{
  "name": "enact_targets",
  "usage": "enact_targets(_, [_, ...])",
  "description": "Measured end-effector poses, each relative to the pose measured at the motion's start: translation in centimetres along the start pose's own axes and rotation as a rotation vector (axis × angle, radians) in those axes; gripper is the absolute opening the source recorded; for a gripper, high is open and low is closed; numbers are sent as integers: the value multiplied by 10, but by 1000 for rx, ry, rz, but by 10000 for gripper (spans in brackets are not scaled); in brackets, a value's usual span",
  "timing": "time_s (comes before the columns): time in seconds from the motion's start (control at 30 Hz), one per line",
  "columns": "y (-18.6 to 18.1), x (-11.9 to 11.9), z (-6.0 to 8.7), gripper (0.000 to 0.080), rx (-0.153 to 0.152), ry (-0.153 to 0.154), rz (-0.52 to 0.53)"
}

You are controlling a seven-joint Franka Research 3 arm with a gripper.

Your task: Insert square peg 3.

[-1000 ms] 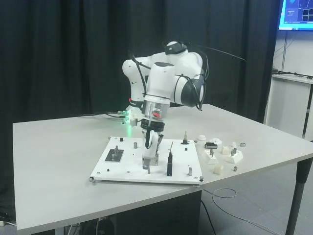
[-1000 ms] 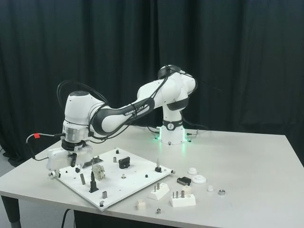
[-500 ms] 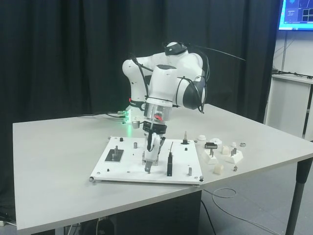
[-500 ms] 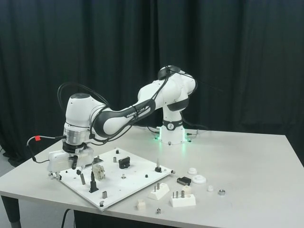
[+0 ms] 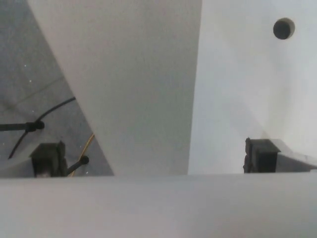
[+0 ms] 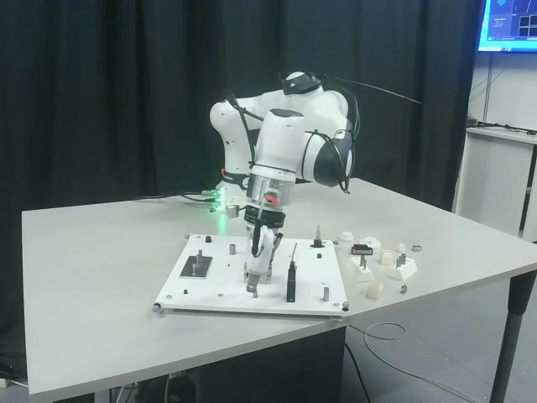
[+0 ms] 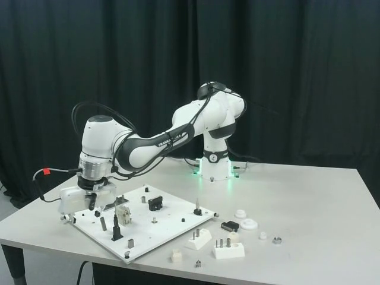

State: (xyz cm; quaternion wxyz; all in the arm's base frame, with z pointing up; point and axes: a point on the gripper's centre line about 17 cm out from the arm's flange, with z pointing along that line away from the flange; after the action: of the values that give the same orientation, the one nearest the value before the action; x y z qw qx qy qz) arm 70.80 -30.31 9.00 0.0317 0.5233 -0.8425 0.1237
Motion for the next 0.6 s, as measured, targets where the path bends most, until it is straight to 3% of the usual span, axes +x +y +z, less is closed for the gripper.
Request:
enact_targets(0.37, [8, -10, 1, 800, -27, -11, 14])
enact_targets(0.6, [12, -7, 0, 800, -39, 20, -1])
